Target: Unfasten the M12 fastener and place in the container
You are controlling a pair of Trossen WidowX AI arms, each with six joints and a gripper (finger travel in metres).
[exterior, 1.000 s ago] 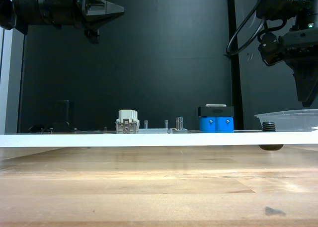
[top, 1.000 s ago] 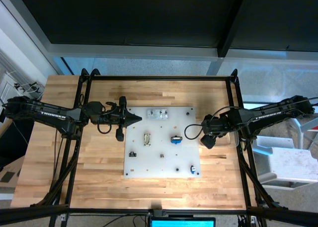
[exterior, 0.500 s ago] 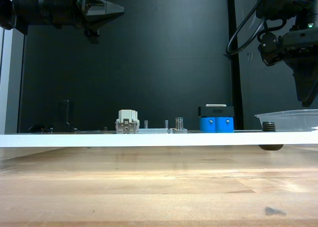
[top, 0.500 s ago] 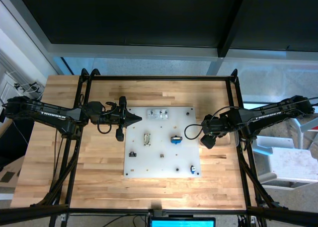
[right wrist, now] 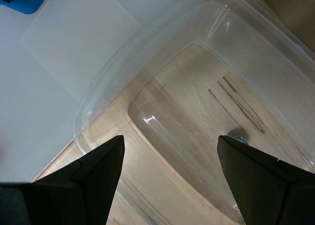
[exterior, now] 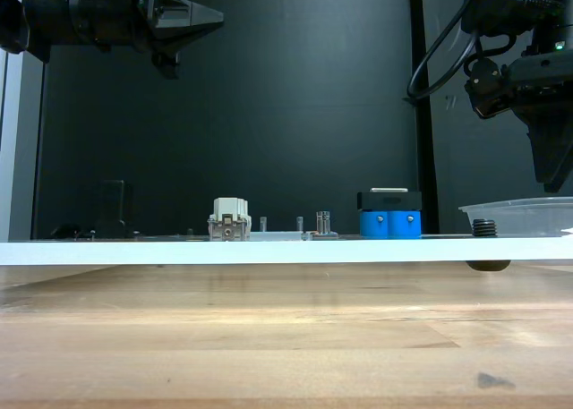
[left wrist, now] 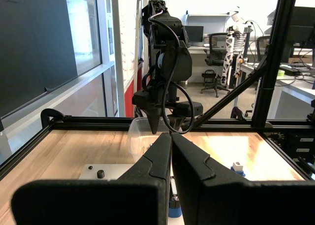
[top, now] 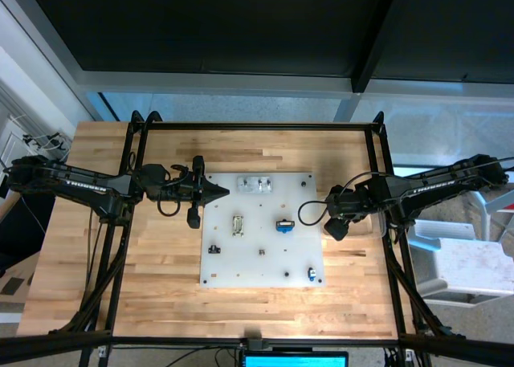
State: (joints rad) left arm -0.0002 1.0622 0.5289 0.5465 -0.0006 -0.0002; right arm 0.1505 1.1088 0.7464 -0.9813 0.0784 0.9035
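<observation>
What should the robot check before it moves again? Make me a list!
1. Stud bare, ribs showing: ok.
2. Nut in tray: a small silver piece lies inside, half hidden, likely the nut: ok.
3. Right gripper jaws open, holding nothing: ok.
4. Right gripper hangs above the tray, looks free to lift: ok.
5. Left gripper parked high over the board's left edge, jaws shut: ok.
</observation>
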